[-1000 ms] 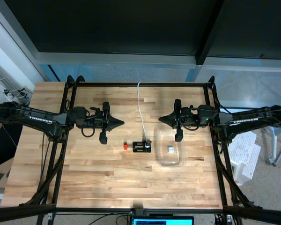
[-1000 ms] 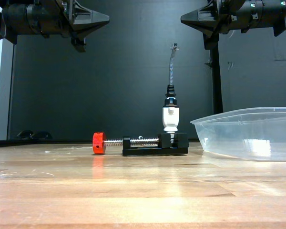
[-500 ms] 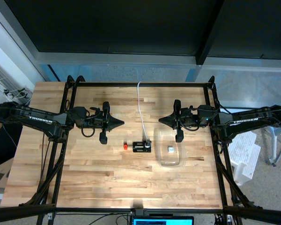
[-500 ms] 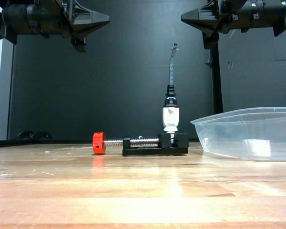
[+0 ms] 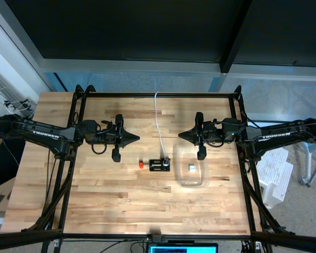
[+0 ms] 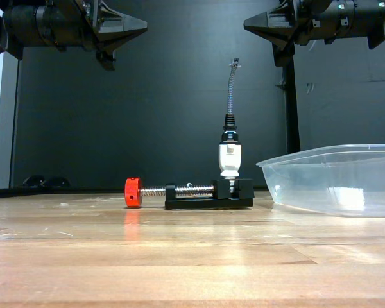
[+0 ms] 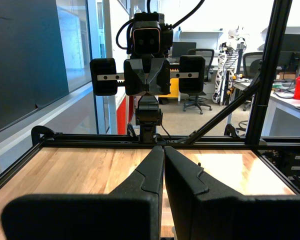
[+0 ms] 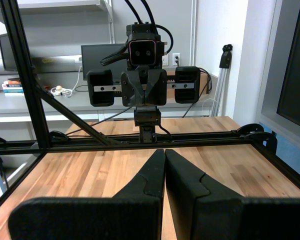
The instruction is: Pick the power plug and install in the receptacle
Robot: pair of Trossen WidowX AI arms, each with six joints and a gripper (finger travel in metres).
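I am hovering the left gripper (image 5: 137,138) and right gripper (image 5: 180,134), both pinched together and empty, above the upright receptacle (image 6: 230,157) sitting between them; no power plug is showing.

The vise (image 5: 159,165) (red knob (image 5: 141,165) on its left) stands mid-tabletop (image 5: 95,200), with a white cable (image 5: 158,124) running to the far edge. Just right lies a clear tray (image 5: 199,183) holding a white cube (image 5: 191,168). The left end effector (image 5: 136,138) and right end effector (image 5: 180,134) hover farther back, tips facing, apart.
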